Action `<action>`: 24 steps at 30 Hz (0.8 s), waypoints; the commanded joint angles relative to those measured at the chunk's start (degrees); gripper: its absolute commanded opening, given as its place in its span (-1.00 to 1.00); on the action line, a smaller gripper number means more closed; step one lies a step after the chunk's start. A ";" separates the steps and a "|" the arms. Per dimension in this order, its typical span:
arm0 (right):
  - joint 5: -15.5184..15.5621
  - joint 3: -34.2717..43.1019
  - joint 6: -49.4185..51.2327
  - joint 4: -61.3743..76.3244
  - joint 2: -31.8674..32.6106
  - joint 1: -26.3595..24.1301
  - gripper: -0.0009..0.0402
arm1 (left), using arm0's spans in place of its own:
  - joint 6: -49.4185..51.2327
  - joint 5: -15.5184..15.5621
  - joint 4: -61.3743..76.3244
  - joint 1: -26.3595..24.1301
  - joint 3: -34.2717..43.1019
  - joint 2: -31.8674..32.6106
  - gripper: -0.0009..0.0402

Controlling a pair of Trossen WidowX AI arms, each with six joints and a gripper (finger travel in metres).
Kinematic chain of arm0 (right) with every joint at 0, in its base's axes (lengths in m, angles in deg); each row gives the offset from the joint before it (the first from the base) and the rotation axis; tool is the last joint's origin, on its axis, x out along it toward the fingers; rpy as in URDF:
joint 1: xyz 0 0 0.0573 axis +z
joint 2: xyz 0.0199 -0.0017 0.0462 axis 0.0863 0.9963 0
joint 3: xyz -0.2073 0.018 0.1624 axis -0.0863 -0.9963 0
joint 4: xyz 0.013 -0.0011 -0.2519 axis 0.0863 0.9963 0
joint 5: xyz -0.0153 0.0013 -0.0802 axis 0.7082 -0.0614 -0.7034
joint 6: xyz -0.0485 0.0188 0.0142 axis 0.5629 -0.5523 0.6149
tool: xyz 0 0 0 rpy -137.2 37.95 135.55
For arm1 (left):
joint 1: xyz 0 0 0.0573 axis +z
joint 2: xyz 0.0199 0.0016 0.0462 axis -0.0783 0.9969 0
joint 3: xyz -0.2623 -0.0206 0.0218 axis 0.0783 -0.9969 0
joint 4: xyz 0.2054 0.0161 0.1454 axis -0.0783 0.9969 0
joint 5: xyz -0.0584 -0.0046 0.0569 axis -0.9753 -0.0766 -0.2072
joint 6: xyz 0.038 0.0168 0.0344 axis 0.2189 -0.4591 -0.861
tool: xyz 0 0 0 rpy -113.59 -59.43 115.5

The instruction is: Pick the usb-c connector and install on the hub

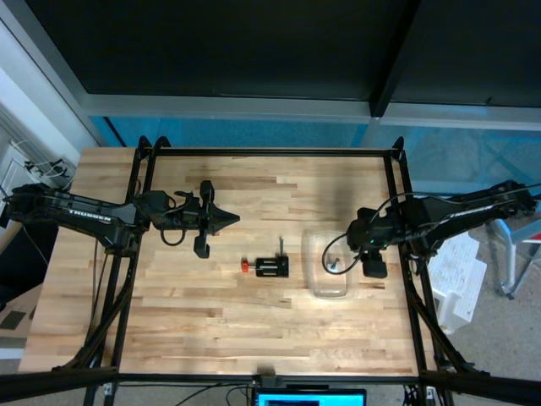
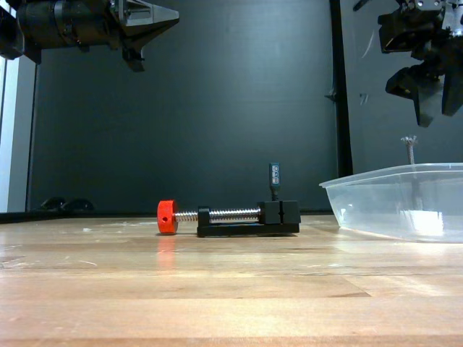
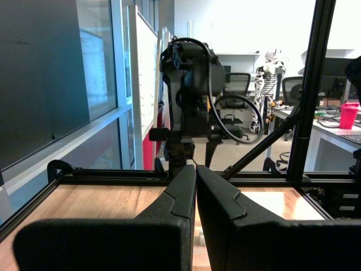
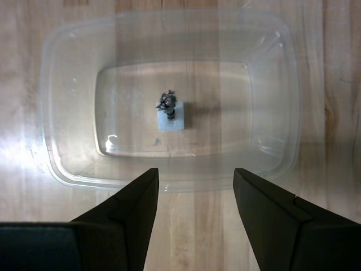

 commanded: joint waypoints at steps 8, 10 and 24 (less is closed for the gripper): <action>-1.73 -0.04 -0.33 -4.79 7.06 2.75 0.00 | 0.00 -0.02 0.00 0.02 0.00 0.00 -0.96; -1.73 -0.09 -0.33 -6.19 8.41 2.78 0.00 | 0.00 -0.02 -0.02 0.00 0.00 0.00 -0.96; -1.70 -2.36 -0.50 -13.46 15.52 3.30 0.00 | 0.00 0.00 0.00 0.00 0.00 0.00 -0.96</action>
